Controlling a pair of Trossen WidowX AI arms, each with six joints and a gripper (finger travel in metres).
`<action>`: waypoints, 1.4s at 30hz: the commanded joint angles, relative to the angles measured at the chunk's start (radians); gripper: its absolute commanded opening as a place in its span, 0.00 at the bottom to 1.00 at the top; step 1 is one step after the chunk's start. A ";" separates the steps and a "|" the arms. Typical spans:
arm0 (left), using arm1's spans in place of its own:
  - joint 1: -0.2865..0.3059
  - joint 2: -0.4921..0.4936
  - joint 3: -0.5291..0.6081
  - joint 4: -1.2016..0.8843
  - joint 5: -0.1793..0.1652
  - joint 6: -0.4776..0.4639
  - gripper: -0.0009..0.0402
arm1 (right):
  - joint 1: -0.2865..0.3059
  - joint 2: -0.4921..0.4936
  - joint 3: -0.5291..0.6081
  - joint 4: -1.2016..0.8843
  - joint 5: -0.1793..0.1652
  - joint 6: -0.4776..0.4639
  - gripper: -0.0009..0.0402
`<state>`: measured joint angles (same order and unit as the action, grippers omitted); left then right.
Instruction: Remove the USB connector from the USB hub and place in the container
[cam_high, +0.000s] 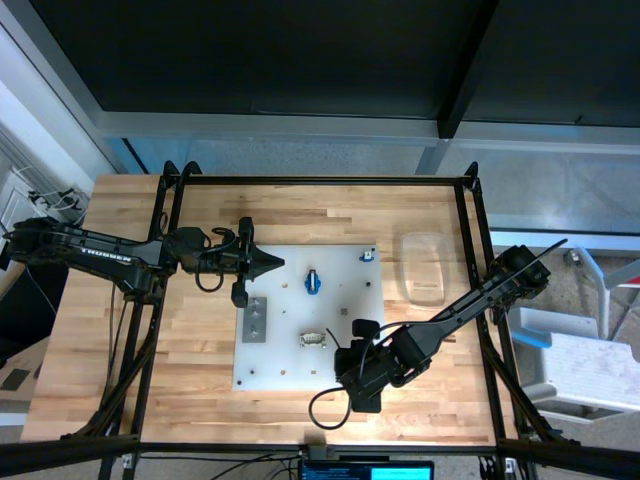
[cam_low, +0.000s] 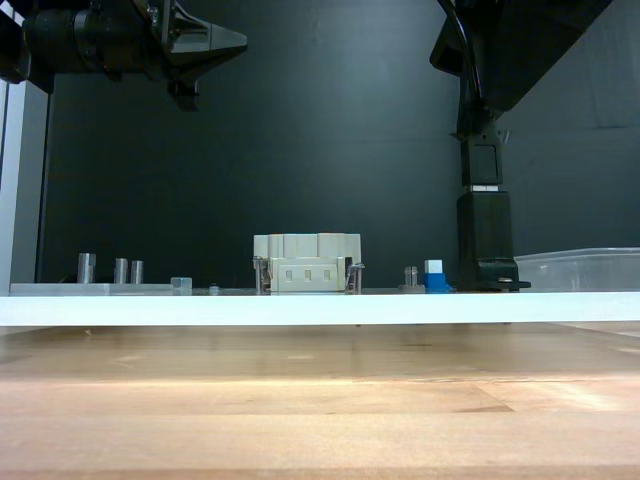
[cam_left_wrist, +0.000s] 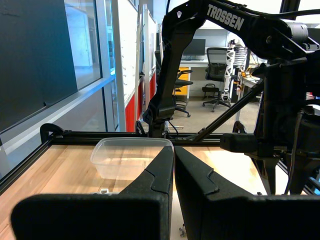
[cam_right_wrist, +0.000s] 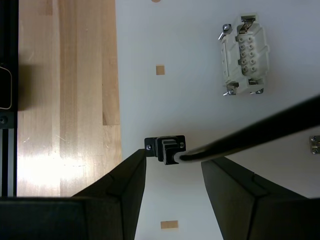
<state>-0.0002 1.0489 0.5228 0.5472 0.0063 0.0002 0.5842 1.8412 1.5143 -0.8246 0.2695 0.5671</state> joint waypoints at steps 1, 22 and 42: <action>0.000 0.000 0.000 0.000 0.000 0.000 0.02 | -0.002 0.001 -0.003 0.000 0.000 0.001 0.37; 0.000 0.000 0.000 0.000 0.000 0.000 0.02 | -0.006 0.018 -0.014 0.023 0.001 -0.003 0.25; 0.000 0.000 0.000 0.000 0.000 0.000 0.02 | -0.013 0.018 -0.013 0.026 0.000 -0.059 0.02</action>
<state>-0.0002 1.0489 0.5224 0.5472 0.0063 0.0002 0.5724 1.8591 1.4998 -0.7975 0.2680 0.5140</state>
